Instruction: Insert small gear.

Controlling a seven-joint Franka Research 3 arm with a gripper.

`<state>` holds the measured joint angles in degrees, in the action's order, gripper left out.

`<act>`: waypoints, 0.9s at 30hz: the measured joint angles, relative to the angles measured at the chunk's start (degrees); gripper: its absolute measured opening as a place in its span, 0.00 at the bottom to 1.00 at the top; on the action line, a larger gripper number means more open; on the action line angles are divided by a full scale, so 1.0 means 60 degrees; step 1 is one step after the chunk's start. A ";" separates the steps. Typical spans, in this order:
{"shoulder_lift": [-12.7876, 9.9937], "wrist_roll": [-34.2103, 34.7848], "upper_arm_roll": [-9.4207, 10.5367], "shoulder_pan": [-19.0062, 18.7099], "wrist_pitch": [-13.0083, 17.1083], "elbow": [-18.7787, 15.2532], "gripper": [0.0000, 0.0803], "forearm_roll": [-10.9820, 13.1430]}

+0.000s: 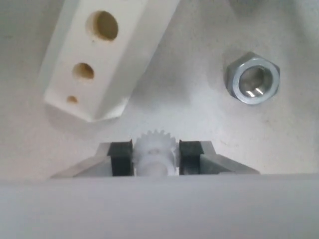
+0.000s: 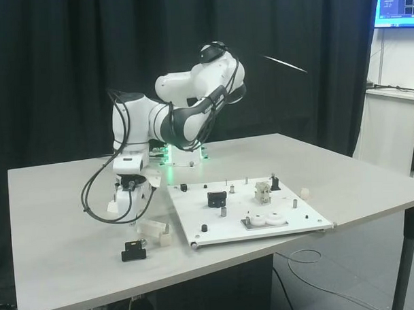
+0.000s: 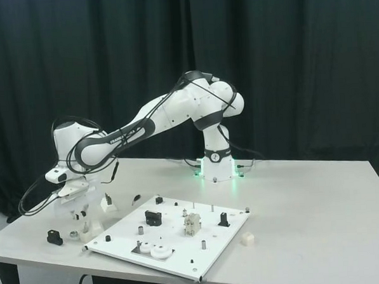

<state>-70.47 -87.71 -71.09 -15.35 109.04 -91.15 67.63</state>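
Observation:
A small white gear (image 1: 154, 144) sits between the black pads of my gripper (image 1: 155, 158), which is shut on it just above the grey table. In the room views the gripper (image 2: 130, 197) (image 3: 78, 210) hangs low over the table beside the white assembly board (image 2: 301, 216) (image 3: 182, 253), off its edge. Two larger white gears (image 2: 266, 221) (image 3: 156, 249) rest on a plate near the board's front edge. The small gear itself is too small to make out in the room views.
Close to the gripper lie a white block with three holes (image 1: 99, 55) (image 2: 155, 231), a steel hex nut (image 1: 253, 78) (image 3: 73, 234) and a black part (image 2: 133, 251) (image 3: 54, 237). Pegs and black fixtures stand on the board. A small white cube (image 3: 247, 239) lies beyond it.

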 joint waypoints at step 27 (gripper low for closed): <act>0.0011 0.0222 -0.0522 -0.0335 -0.0712 0.0091 0.24 0.0112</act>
<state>-70.41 -86.38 -74.22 -17.36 104.76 -90.60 68.30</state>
